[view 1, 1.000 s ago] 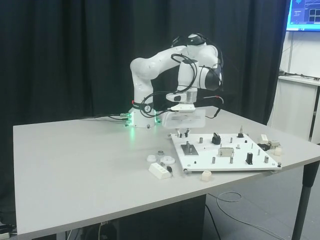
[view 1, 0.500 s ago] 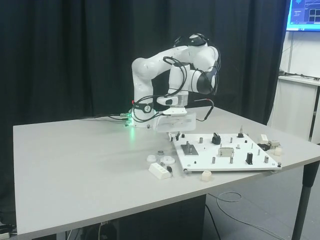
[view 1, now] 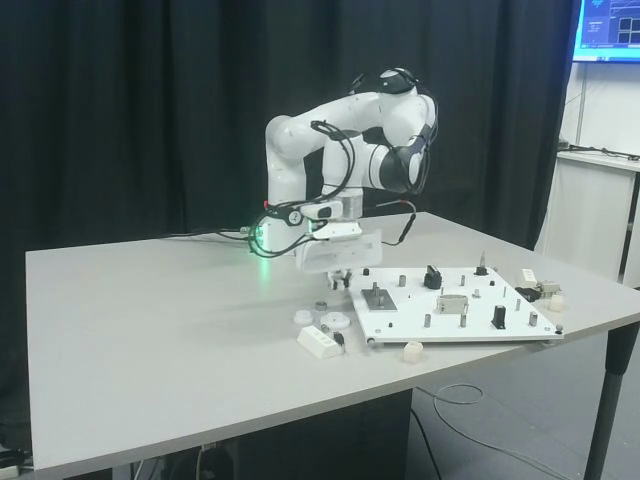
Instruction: Place small gear.
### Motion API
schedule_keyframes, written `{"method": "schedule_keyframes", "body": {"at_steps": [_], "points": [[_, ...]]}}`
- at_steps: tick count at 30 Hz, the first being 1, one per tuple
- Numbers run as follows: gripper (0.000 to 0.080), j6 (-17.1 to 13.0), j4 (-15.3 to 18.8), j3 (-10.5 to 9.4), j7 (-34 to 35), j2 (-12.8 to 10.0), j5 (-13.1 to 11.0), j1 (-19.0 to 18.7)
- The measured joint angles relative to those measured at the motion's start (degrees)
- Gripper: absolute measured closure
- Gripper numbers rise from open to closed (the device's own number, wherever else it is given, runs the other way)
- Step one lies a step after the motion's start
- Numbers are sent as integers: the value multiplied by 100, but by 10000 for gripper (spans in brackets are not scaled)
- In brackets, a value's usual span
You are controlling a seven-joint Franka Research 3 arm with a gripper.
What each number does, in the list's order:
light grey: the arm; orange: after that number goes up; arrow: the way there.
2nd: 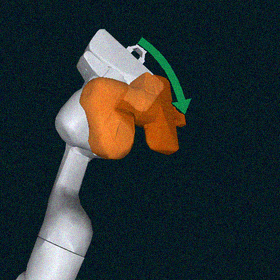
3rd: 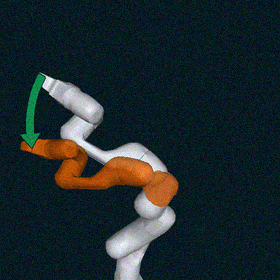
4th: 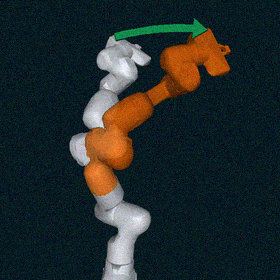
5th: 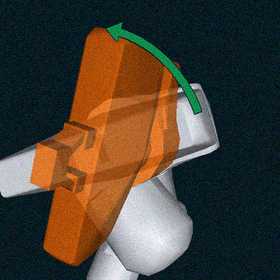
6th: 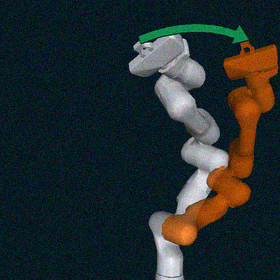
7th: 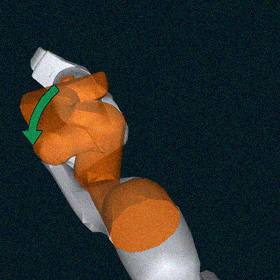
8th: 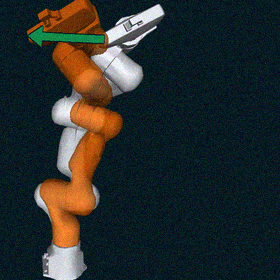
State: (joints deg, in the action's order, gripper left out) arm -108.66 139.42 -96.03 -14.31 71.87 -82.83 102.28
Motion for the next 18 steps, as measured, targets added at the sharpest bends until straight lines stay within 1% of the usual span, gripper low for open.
{"method": "schedule_keyframes", "body": {"at_steps": [6,7,15,16,18], "points": [[605,22,-29,-40,-92,16,-89,109],[573,22,-34,-46,-102,19,-100,123],[573,28,-68,-66,-128,71,-123,169],[57,28,-70,-68,-128,76,-123,170],[57,28,-74,-71,-129,82,-123,169]]}}
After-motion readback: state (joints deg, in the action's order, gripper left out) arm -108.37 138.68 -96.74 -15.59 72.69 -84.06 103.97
